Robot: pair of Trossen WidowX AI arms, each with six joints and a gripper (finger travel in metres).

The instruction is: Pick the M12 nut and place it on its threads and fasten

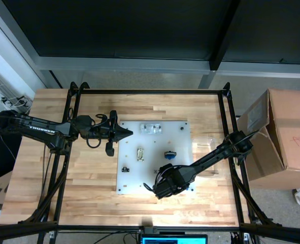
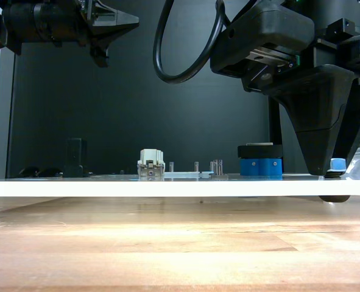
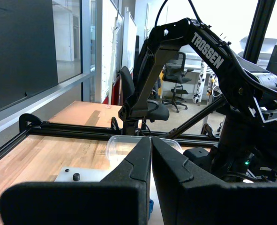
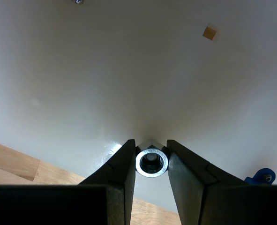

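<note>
The small silver nut [image 4: 152, 161] sits between the fingers of my right gripper [image 4: 150, 144], which is shut on it low over the white board [image 1: 139, 173] near its near right edge. A dark round top shows inside the nut's bore, so the nut is on its stud; how far down it sits I cannot tell. In the high view the right gripper [image 1: 162, 190] points straight down and hides nut and stud. Its fingers [image 2: 329, 164] reach the board in the low view. My left gripper [image 1: 128, 133] hovers shut and empty above the board's far left edge, high in the low view [image 2: 134, 23].
A clear container [image 1: 208, 145] stands right of the board. A blue part [image 1: 169, 154] and a grey connector [image 1: 140, 154] sit mid-board. A cardboard box [image 1: 281, 137] is off the table's right edge. A black frame rims the table.
</note>
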